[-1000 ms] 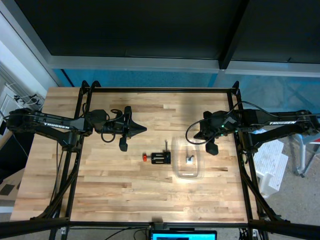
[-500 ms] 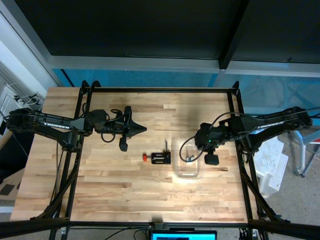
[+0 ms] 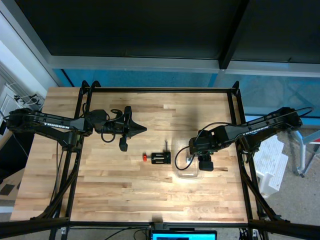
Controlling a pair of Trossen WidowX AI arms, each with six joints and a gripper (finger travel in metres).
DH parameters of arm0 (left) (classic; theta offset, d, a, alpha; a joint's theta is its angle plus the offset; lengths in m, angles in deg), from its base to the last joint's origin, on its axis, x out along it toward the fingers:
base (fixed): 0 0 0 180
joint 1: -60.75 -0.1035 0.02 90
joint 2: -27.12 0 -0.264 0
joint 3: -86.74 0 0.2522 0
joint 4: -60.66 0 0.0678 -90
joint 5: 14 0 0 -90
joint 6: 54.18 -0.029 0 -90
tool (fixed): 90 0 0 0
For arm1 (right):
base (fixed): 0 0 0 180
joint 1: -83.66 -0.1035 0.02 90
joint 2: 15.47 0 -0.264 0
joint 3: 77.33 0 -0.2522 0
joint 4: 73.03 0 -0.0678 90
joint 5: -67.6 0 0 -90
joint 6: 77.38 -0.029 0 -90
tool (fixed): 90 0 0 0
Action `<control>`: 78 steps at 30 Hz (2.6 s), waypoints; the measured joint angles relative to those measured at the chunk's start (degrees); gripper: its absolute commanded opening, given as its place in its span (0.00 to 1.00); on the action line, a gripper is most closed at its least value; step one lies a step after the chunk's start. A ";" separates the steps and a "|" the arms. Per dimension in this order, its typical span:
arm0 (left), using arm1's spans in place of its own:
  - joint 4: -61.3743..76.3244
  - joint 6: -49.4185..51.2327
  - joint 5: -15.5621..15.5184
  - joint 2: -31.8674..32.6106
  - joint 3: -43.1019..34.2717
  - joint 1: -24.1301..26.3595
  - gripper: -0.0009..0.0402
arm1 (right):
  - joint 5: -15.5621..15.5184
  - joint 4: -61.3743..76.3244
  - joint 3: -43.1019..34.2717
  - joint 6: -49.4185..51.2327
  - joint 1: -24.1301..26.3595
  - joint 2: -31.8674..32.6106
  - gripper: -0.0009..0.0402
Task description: Pick the usb-c connector and install on the hub
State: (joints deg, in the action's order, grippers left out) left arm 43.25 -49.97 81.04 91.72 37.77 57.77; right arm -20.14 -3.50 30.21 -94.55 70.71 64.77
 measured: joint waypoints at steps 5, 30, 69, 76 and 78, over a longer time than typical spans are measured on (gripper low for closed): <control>0.00 -0.02 0.00 0.00 0.00 0.00 0.02 | 1.42 -2.05 0.02 -1.03 -0.66 2.21 0.47; 0.00 -0.02 0.02 0.00 0.02 0.00 0.02 | 1.20 -10.67 -0.37 -1.40 -2.21 12.79 0.42; 0.02 -0.02 0.00 0.00 0.00 0.00 0.02 | 2.64 -11.98 0.11 -0.33 -2.32 12.76 0.02; 0.02 -0.02 0.02 0.00 0.02 0.00 0.02 | 2.67 -11.96 0.11 -0.33 -2.29 12.76 0.02; 0.02 -0.02 0.00 0.00 0.00 0.00 0.02 | 2.64 -11.96 0.11 -0.33 -2.29 12.76 0.02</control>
State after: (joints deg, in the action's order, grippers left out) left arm 43.27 -49.99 81.04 91.72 37.77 57.77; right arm -17.50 -15.46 30.32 -94.88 68.41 77.54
